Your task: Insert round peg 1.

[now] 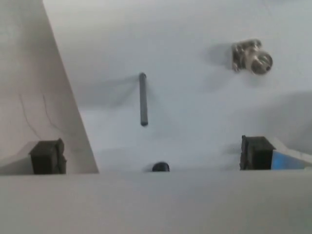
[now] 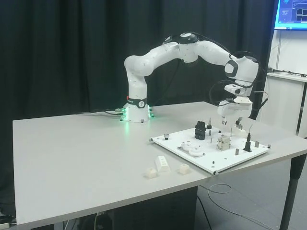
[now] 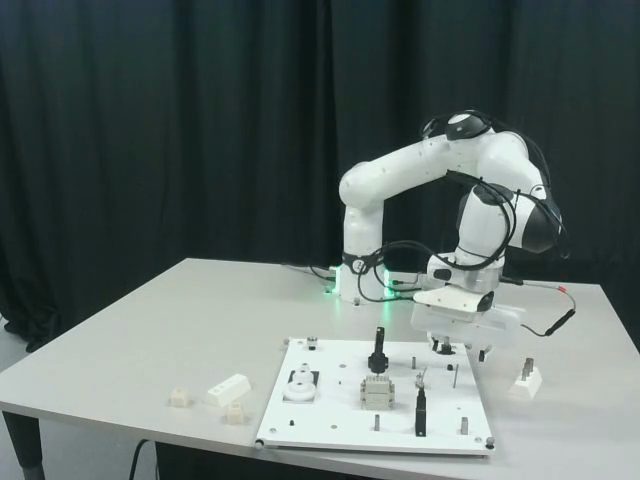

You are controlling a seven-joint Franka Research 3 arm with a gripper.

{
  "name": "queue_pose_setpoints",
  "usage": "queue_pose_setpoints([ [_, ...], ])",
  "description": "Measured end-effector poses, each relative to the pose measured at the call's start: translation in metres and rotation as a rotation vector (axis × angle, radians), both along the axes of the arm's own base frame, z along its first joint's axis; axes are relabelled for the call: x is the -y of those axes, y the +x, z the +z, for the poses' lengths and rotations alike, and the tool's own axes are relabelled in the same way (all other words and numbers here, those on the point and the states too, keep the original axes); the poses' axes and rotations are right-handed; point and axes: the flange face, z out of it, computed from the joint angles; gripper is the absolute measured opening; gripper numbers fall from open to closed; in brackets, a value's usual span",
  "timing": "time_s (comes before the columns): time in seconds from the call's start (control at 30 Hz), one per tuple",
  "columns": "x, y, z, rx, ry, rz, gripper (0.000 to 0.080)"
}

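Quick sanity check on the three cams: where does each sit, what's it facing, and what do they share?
Wrist view: on the arm's wrist, looking down at the white board; both fingertips show.
First room view: off a table corner, facing the arm side-on.
Second room view: opposite the base, facing the arm head-on.
Shared: both room views show arm, board, gripper.

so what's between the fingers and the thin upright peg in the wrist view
Only bare white board between the fingers and the thin peg; a small black round part sits at the near edge. Shown in the wrist view.
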Motion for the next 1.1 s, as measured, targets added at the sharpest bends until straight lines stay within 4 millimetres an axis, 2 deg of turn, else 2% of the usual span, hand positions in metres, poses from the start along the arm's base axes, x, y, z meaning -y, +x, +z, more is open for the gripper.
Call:
queue_pose_setpoints([
  [0.4, 0.006, -0.013, 0.012, 0.012, -0.053, -0.077, 0.08],
  [0.73, 0.015, -0.021, 0.009, 0.033, -0.079, -0.145, 0.08],
  [1.1, 0.016, -0.029, 0.004, 0.059, -0.092, -0.175, 0.08],
])
